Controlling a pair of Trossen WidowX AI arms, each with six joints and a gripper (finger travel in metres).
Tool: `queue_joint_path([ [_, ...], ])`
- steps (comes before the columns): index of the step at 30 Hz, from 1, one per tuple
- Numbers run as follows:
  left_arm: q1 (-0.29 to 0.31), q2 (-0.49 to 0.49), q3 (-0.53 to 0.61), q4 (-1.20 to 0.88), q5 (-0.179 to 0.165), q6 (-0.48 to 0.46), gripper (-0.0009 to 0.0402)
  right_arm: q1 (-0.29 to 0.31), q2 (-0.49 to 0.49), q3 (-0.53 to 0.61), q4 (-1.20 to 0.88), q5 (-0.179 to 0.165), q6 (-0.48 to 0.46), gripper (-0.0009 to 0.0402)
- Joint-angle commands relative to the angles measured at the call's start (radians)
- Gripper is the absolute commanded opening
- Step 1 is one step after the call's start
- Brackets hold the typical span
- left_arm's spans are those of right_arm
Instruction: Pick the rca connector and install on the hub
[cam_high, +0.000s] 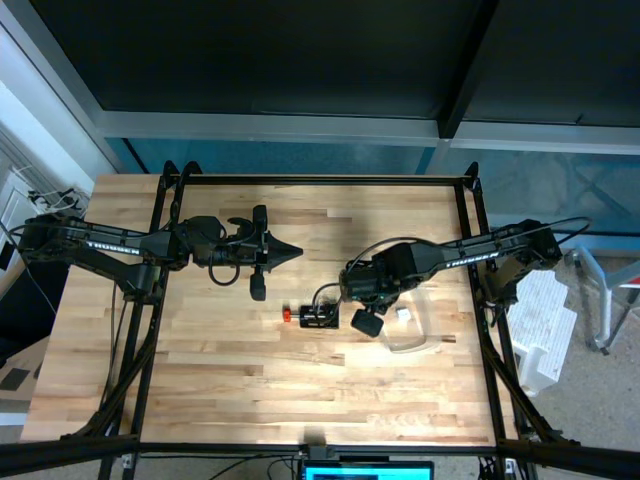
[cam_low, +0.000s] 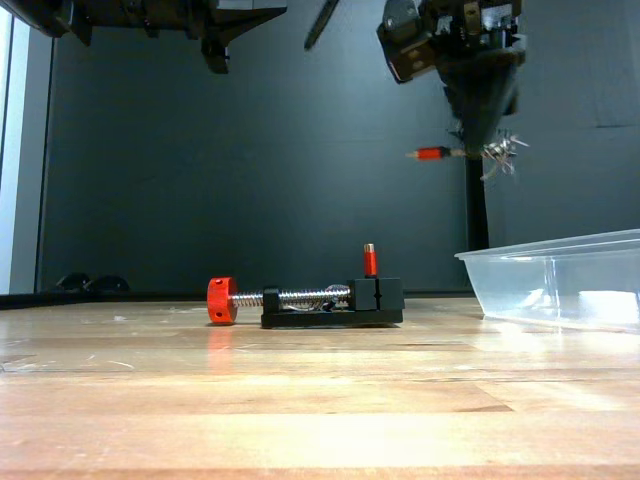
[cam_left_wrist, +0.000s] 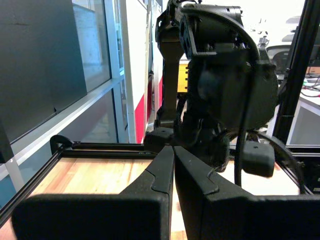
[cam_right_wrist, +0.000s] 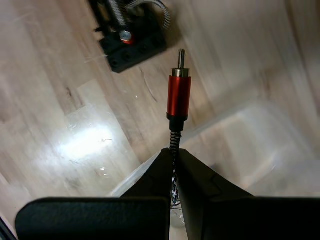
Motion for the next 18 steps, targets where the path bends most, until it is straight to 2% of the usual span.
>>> queue_joint_path([
  [1, 0.0, 0.0, 0.0, 0.0, -0.001, 0.0, 0.0, -0.035, -0.009, 0.036, -0.018, -0.03, -0.132, 0.0],
  [2, 0.0, 0.0, 0.0, 0.0, -0.004, 0.0, 0.0, -0.046, -0.012, 0.052, -0.03, -0.046, -0.164, 0.0],
  [4, 0.0, 0.0, 0.0, -0.004, -0.004, 0.0, 0.0, -0.063, -0.016, 0.085, -0.06, -0.052, -0.23, 0.0],
  [9, 0.0, 0.0, 0.0, -0.003, -0.004, 0.0, 0.0, -0.085, -0.026, 0.179, -0.149, -0.05, -0.381, 0.0],
  [13, 0.0, 0.0, 0.0, -0.006, -0.002, 0.0, 0.0, -0.1, -0.026, 0.236, -0.208, -0.043, -0.46, 0.0],
  [16, 0.0, 0.0, 0.0, -0.027, 0.03, 0.0, 0.0, -0.116, -0.026, 0.266, -0.244, -0.043, -0.508, 0.0],
  [18, 0.0, 0.002, 0.0, -0.036, 0.034, -0.037, 0.0, -0.127, -0.027, 0.283, -0.267, -0.043, -0.537, 0.0],
])
